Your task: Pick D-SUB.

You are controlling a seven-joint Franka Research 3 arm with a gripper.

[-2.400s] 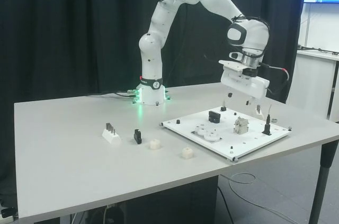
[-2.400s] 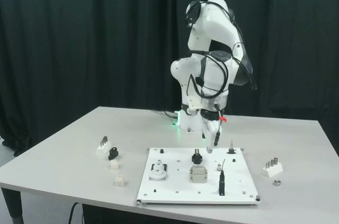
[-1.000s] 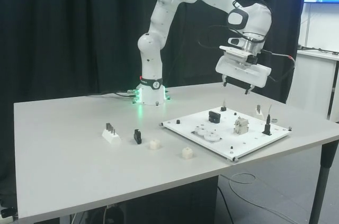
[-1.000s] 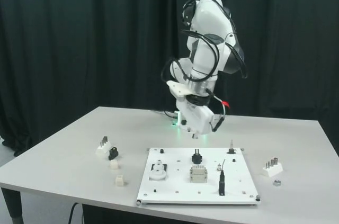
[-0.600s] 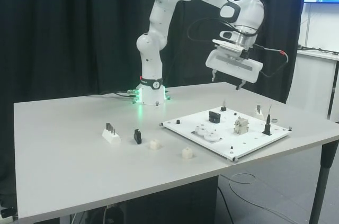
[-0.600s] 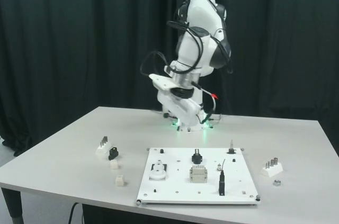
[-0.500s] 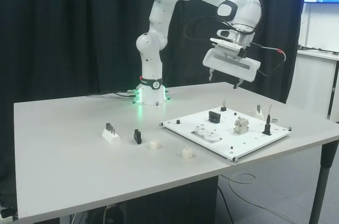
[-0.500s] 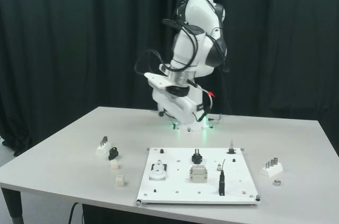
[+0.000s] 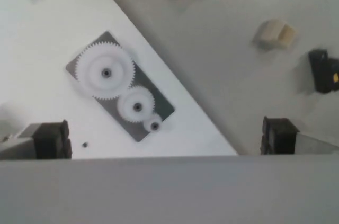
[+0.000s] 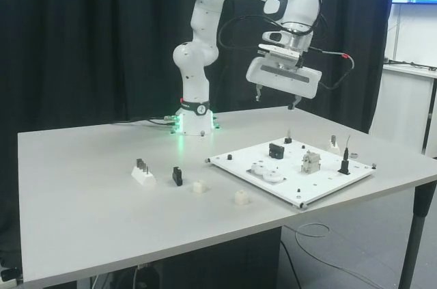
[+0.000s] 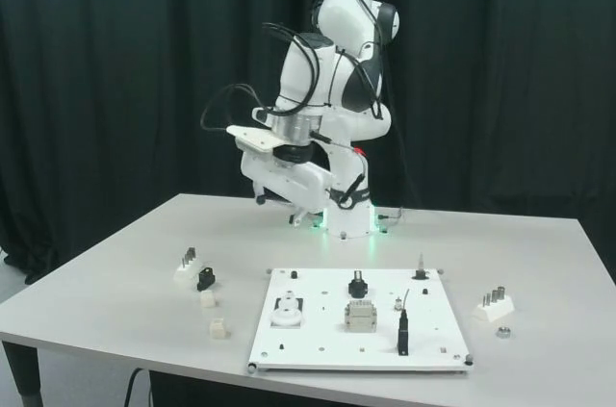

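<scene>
In the upper centre of the first room view, the gripper (image 10: 275, 100) hangs high above the table (image 10: 82, 221), fingers spread wide and holding nothing. The D-SUB (image 10: 177, 176), judged to be the small black connector, lies on the table left of centre, well apart from the gripper. Step in hand: approach. The next move calls for travel across and a descent with the jaws astride the D-SUB.

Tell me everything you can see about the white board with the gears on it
The white board is a flat square plate lying on the grey table, raised slightly on small black feet at its corners. A grey inset holds three white gears of decreasing size, meshed in a row. Several small fixtures stand upright on it, among them a black block and a thin black post. The gripper hangs high above, touching nothing.
</scene>
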